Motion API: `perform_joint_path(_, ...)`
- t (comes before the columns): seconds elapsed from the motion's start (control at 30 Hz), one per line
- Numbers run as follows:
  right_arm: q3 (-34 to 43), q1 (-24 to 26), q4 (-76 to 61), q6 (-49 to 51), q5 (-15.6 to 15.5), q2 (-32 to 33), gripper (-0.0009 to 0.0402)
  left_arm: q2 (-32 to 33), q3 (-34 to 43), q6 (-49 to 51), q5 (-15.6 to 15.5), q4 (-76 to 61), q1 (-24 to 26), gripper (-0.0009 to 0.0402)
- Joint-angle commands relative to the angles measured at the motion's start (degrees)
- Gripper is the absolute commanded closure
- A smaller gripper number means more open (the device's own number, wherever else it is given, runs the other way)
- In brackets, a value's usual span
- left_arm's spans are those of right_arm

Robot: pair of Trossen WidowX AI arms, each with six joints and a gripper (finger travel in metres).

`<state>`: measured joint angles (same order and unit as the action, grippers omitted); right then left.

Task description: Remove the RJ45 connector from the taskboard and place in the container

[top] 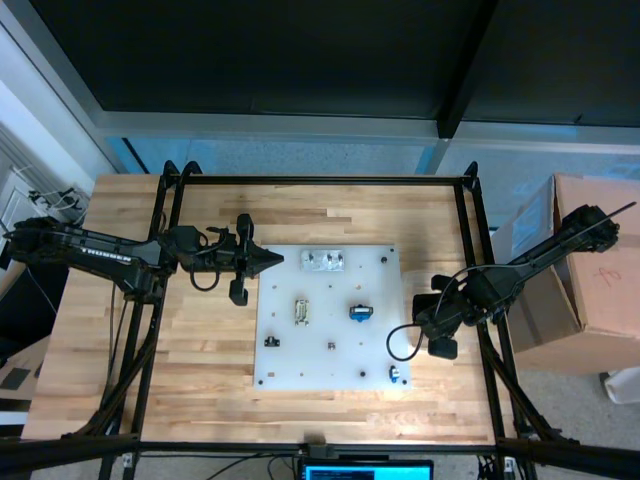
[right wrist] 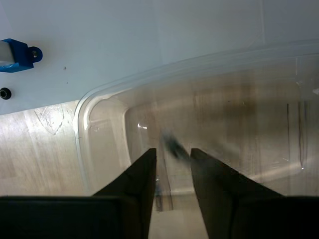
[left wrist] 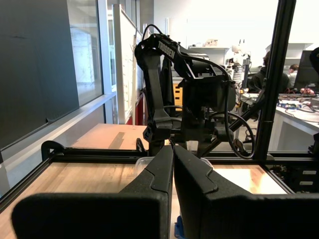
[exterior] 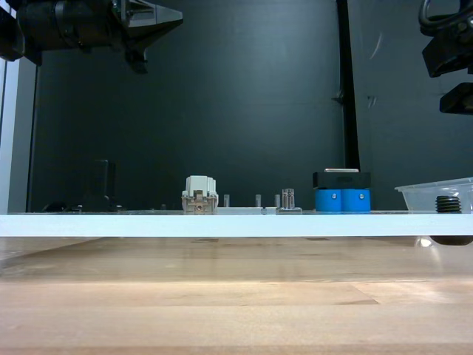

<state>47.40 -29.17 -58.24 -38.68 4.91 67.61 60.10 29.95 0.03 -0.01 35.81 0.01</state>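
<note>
Taken for the RJ45 connector [right wrist: 174,147]: small dark blurred piece inside the walls of the clear container [right wrist: 99,94], gripped by nothing and clear of its seat. Cannot tell whether resting on the container floor or just above it. Directly over the container: right gripper [right wrist: 172,154], fingers apart and empty, the connector showing between them. Well apart from the container, across the taskboard [top: 330,350] from it: left gripper [left wrist: 172,149], fingers pressed together on nothing. Judged at the release step, task near complete. Next move: raise right gripper clear of the container rim without catching it, then confirm the connector lies inside.
</note>
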Motion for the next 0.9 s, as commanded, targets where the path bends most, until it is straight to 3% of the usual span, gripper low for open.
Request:
perform_joint_path(0.03, 0.0, 0.3, -0.2, -0.1, 0.0, 0.0, 0.0259, 0.0, 0.0, 0.0, 0.0, 0.0, 0.0, 0.0393)
perform_joint_path(0.43, 0.0, 0.6, -0.2, -0.1, 0.0, 0.0, 0.0191, 0.0, 0.0, 0.0, 0.0, 0.0, 0.0, 0.0393)
perform_joint_path(0.73, 1.6, 1.0, 0.6, 3.2, -0.4, -0.8, 0.0198, 0.0, 0.0, 0.0, 0.0, 0.0, 0.0, 0.0393)
perform_joint_path(0.9, 5.6, 5.9, 3.5, 11.5, 2.4, -2.7, 0.0219, 0.0, 0.0, 0.0, 0.0, 0.0, 0.0, 0.0393)
